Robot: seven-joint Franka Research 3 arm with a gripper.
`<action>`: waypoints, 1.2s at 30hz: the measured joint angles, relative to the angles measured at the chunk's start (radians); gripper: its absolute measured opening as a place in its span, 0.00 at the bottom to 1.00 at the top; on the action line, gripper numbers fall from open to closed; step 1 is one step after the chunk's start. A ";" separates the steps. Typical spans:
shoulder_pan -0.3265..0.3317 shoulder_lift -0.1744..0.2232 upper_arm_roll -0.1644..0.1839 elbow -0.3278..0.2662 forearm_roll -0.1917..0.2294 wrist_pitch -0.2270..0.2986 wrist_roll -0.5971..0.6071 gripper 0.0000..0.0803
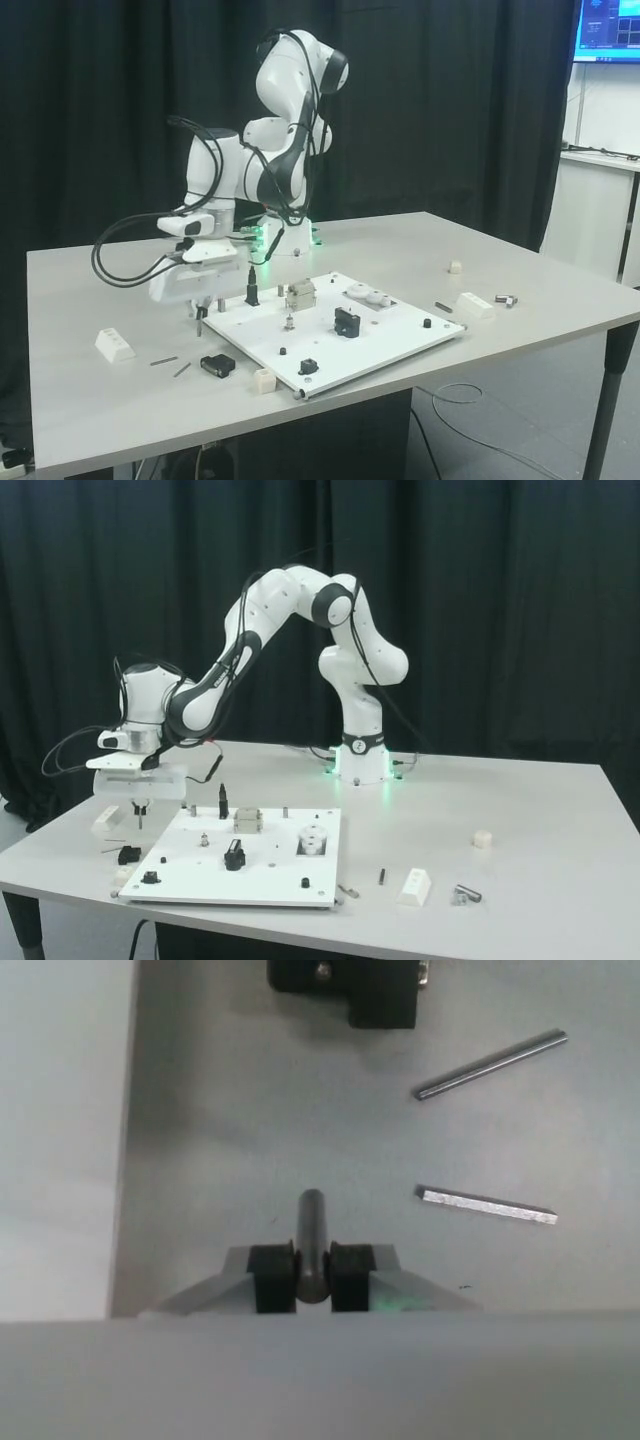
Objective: Place round peg 2.
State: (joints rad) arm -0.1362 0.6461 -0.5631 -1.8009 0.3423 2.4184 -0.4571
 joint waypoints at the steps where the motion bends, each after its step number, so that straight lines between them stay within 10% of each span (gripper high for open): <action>1: -0.003 0.003 0.002 0.005 0.000 -0.007 -0.001 0.09; 36: -0.053 0.085 0.033 0.093 0.023 -0.076 -0.027 0.09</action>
State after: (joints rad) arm -0.1894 0.7312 -0.5302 -1.7084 0.3652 2.3428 -0.4845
